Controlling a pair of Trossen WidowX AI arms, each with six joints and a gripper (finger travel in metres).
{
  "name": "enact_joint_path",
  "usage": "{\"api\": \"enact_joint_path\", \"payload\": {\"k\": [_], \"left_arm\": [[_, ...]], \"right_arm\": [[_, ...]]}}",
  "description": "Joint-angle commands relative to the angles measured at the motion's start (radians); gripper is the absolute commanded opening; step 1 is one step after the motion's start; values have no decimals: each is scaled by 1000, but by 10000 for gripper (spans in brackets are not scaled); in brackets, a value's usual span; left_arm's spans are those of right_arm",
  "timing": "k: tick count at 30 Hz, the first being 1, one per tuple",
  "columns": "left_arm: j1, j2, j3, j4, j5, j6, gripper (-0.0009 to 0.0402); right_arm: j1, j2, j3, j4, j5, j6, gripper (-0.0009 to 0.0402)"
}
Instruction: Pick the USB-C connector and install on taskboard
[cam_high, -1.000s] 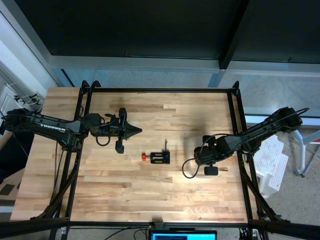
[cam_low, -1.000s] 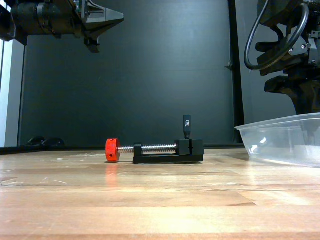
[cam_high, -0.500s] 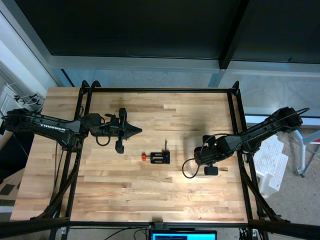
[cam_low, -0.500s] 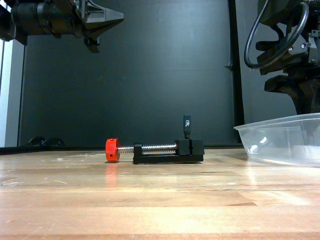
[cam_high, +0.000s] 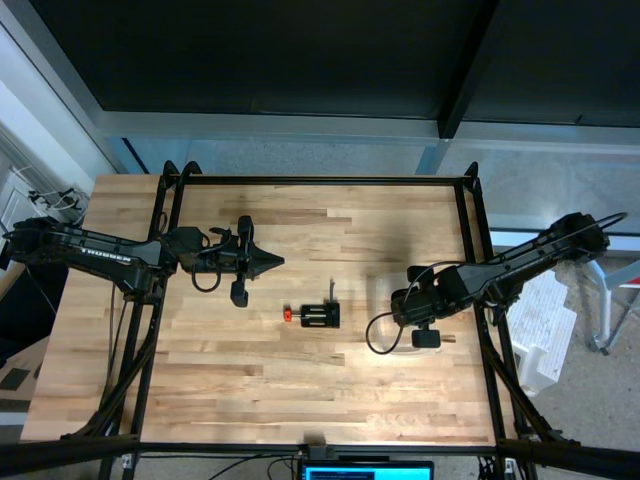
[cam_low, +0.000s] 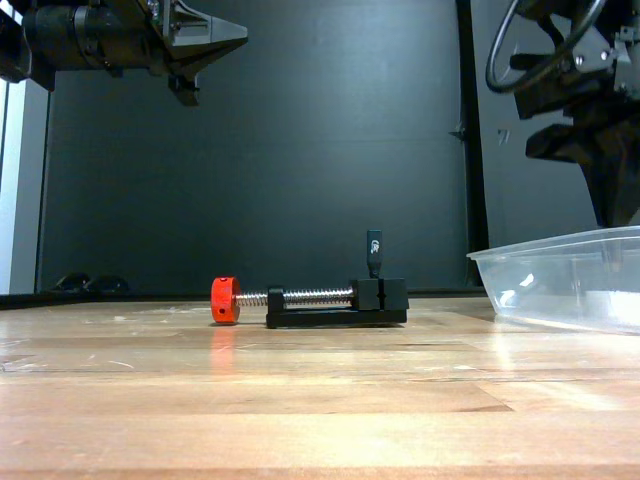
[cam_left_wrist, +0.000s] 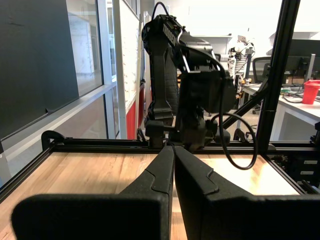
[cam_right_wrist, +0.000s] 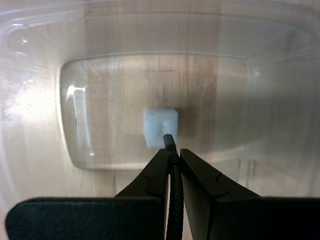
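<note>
The USB-C connector (cam_right_wrist: 169, 138), a thin black plug on a dark stem, is pinched between the tips of my right gripper (cam_right_wrist: 172, 151), which is shut on it. It hangs just above a small white block (cam_right_wrist: 160, 125) lying in the clear tray (cam_right_wrist: 40, 100). In the high view my right gripper (cam_high: 405, 305) points down over the tray at the table's right. The taskboard (cam_high: 320, 316) sits mid-table with its orange-red knob (cam_low: 225, 299) to the left and a dark post (cam_low: 373, 252) standing up. My left gripper (cam_high: 274, 262) hovers shut and empty, left of and beyond the taskboard.
The clear tray (cam_low: 560, 280) stands right of the taskboard with open wood between them. A black frame rail (cam_high: 320, 181) borders the table. In the low view my left gripper (cam_low: 238, 36) hangs high above the tabletop.
My right gripper has risen a little above the tray with the connector in it. The left arm and the taskboard have not moved.
</note>
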Motion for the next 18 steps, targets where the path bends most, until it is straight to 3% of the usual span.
{"api": "enact_joint_path", "payload": {"k": [1, 18], "left_arm": [[0, 0, 0, 0, 0, 0, 0], [0, 0, 0, 0, 0, 0, 0]], "right_arm": [[-6, -3, 47, -68, -2, -26, 0], [-36, 29, 277, -258, -11, -8, 0]]}}
